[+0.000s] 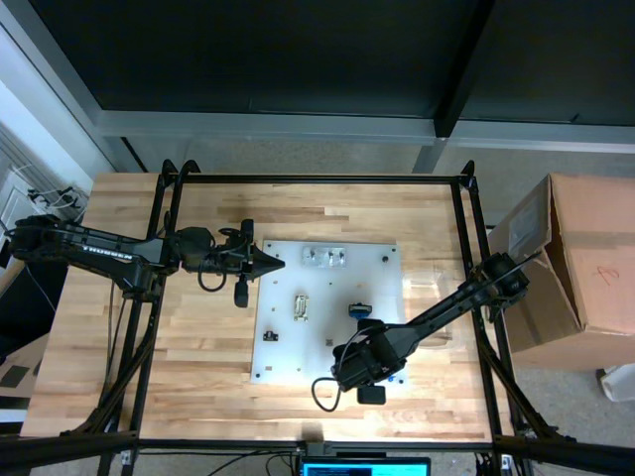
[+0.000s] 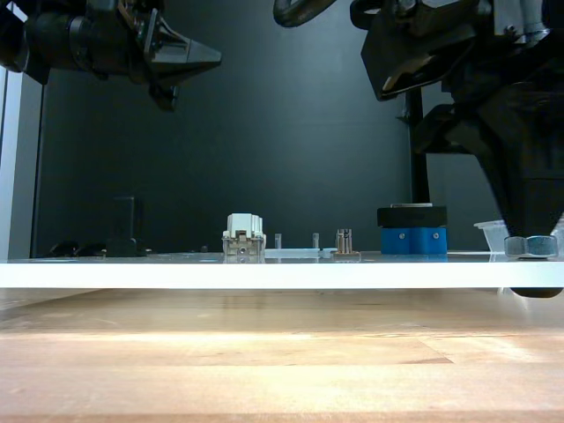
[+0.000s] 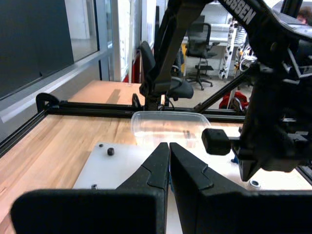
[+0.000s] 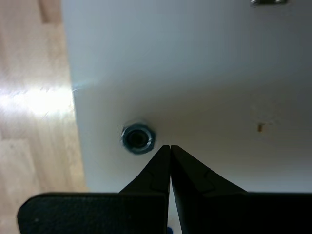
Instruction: Pick the M12 nut and place it on its threads and fasten
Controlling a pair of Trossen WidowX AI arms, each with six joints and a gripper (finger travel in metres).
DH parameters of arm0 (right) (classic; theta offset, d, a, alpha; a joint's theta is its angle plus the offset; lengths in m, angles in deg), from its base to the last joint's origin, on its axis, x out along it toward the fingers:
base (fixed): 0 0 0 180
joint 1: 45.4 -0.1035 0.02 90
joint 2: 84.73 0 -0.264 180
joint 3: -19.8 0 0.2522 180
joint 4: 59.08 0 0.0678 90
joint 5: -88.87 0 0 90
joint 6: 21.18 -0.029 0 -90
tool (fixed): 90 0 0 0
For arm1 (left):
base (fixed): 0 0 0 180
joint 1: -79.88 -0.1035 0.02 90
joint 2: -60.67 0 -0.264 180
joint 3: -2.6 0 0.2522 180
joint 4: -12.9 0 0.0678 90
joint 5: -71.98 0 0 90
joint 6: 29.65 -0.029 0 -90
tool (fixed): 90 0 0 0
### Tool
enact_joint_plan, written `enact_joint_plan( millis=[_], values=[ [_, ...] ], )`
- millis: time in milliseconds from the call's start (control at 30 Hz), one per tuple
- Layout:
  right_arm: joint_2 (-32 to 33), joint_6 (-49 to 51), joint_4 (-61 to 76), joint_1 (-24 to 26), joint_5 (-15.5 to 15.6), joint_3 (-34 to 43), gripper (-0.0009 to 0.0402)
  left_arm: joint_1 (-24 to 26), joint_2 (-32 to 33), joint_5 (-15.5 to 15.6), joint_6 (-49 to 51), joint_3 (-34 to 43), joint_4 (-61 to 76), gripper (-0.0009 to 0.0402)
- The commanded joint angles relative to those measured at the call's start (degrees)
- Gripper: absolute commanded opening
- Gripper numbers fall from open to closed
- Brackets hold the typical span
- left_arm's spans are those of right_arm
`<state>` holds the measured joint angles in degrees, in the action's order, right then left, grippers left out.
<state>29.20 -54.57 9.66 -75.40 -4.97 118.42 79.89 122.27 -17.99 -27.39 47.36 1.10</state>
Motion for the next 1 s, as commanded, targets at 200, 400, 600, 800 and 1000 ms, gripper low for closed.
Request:
enact_joint_plan(
  millis=[200, 400, 600, 800, 1000],
  values=[
    [-0.04, -0.87, -2.01, 0.0, -1.99, -0.07, 0.0, 0.0, 0.0, 0.0, -0.02, 0.0, -0.11, 0.0],
    [-0.04, 2.34, -1.9, 0.0, 11.17, -0.07, 0.0, 0.0, 0.0, 0.0, -0.02, 0.0, -0.22, 0.0],
    [-0.22, 3.74, -0.31, -0.02, 13.6, -0.07, 0.0, -0.02, 0.0, 0.0, -0.02, 0.0, -0.28, 0.0],
    [-0.79, 2.69, 1.05, -0.04, 9.35, -0.07, 0.0, 0.0, 0.0, 0.0, -0.02, 0.0, -0.04, 0.0],
    [-3.17, 3.96, 0.9, 0.09, 8.0, -0.07, 0.0, 0.0, 0.0, 0.0, -0.02, 0.0, -0.2, 0.0]
  ],
)
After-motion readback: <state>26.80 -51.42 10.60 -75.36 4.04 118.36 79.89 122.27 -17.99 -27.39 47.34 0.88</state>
